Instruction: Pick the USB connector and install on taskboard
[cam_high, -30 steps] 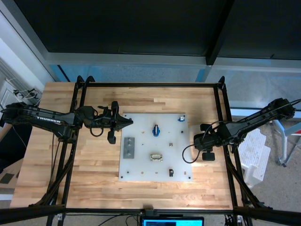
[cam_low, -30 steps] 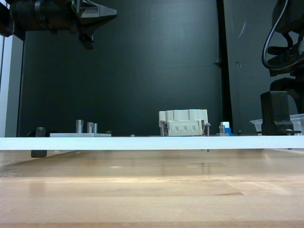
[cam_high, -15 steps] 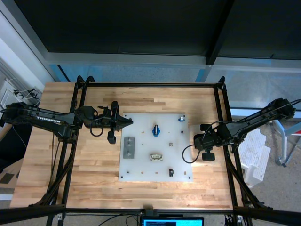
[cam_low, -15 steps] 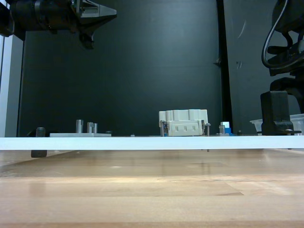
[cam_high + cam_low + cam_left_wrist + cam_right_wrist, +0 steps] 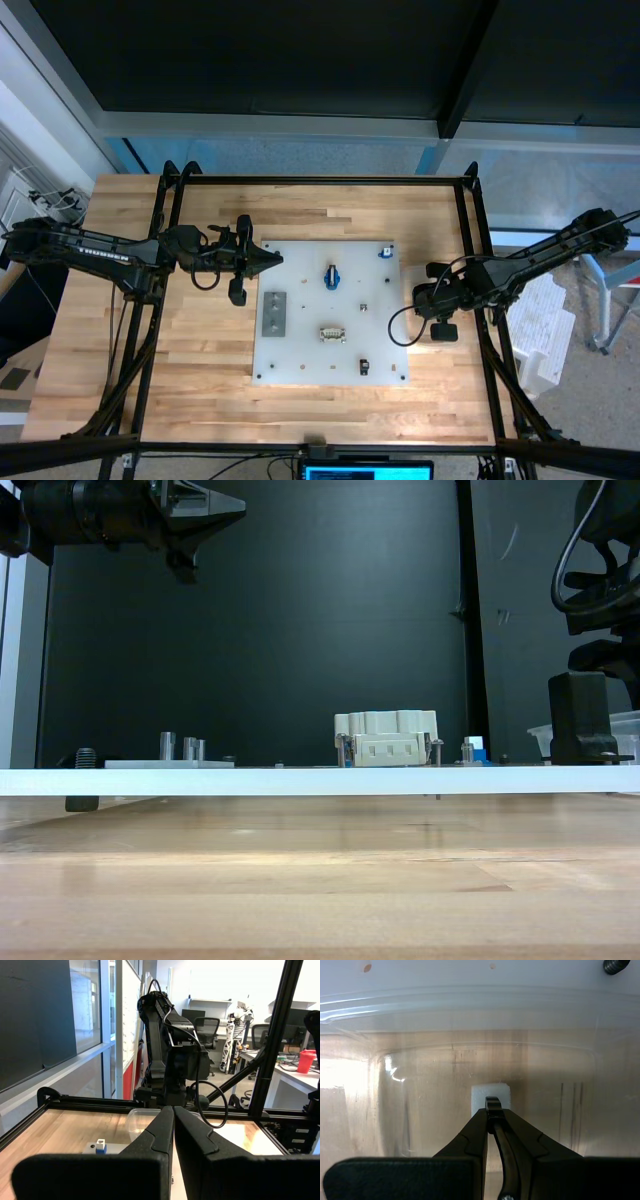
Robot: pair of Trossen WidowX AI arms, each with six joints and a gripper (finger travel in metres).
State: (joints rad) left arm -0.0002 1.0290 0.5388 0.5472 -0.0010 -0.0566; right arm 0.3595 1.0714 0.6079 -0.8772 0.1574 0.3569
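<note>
Right claw [image 5: 492, 1110] pinched shut on the USB connector [image 5: 493, 1103], over clear tray [image 5: 470, 1000] holding a white cube [image 5: 490, 1091], beside taskboard [image 5: 300, 350]. Left claw [image 5: 272, 259] closed, hovering above board's left edge.

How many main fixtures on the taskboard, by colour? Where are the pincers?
Grey: 1 (block)
Blue: 2 (part, small cube)
Silver: 1 (silver connector)
Black: 1 (socket)
Total: 5
Left pincer: shut, high, near the taskboard's far-left corner.
Right pincer: over the clear tray, shut on the USB connector.
</note>
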